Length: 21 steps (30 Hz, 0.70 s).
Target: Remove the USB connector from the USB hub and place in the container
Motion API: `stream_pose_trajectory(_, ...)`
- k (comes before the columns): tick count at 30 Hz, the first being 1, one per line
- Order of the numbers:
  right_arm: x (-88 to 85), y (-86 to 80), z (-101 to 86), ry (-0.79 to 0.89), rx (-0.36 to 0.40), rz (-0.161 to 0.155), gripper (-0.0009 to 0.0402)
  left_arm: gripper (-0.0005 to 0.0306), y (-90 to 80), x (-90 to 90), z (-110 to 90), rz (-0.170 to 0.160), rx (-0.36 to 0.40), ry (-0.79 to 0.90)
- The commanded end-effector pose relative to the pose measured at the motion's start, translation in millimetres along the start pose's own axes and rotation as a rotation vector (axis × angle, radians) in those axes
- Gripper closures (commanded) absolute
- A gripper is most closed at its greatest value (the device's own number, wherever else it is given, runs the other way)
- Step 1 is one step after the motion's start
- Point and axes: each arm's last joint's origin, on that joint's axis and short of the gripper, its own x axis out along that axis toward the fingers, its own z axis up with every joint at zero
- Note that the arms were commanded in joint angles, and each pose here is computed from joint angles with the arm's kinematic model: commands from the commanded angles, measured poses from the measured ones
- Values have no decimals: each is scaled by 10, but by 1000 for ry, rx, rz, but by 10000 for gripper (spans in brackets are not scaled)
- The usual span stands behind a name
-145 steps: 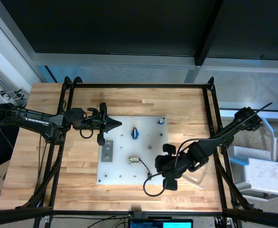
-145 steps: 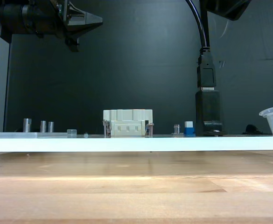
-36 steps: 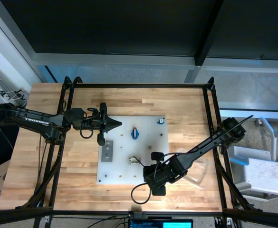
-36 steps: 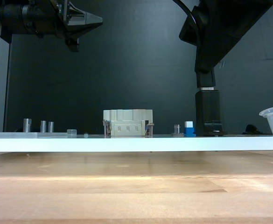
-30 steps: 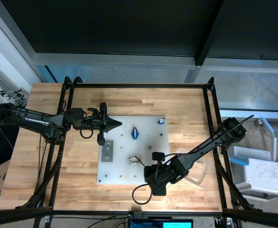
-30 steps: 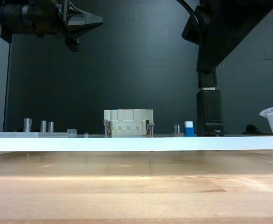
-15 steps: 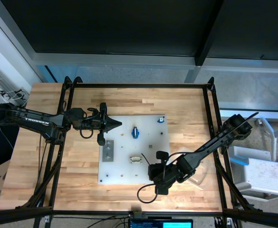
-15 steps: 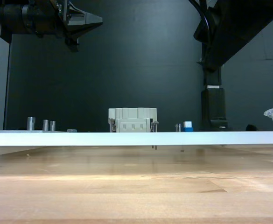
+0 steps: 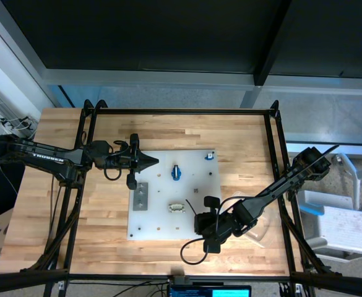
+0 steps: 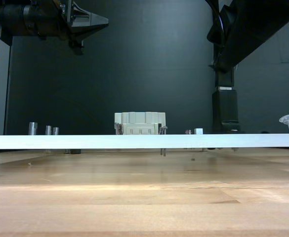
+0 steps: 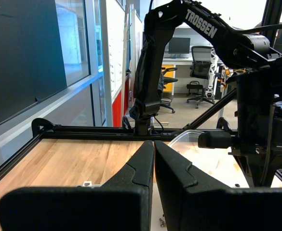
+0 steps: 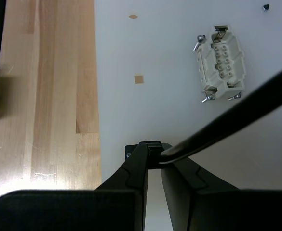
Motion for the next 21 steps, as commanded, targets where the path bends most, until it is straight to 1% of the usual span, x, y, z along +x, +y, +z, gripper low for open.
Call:
stream_pose_trajectory(1,21,19,52,15,-31,24,393,300,0,1,1,0,0,0)
stream_pose_trajectory(6,50,21,117,41,-71,32,393,300,0,1,1,0,0,0)
stream_pose_trajectory(8,83,18,140,65,-82,40,393,300,1,0,2,0,0,-1)
stream_pose_trajectory(10,71,16,164,77,-87,43,393,300,0,1,0,0,0,0)
stream_pose_trajectory(11,99,18,171,83,-97,39,393,300,0,1,0,0,0,0)
stream_pose_trajectory(12,93,22,180,88,-100,44,393,300,1,1,0,0,0,0)
stream_pose_trajectory(21,29,8,216,113,-96,36,393,300,0,0,1,0,0,0)
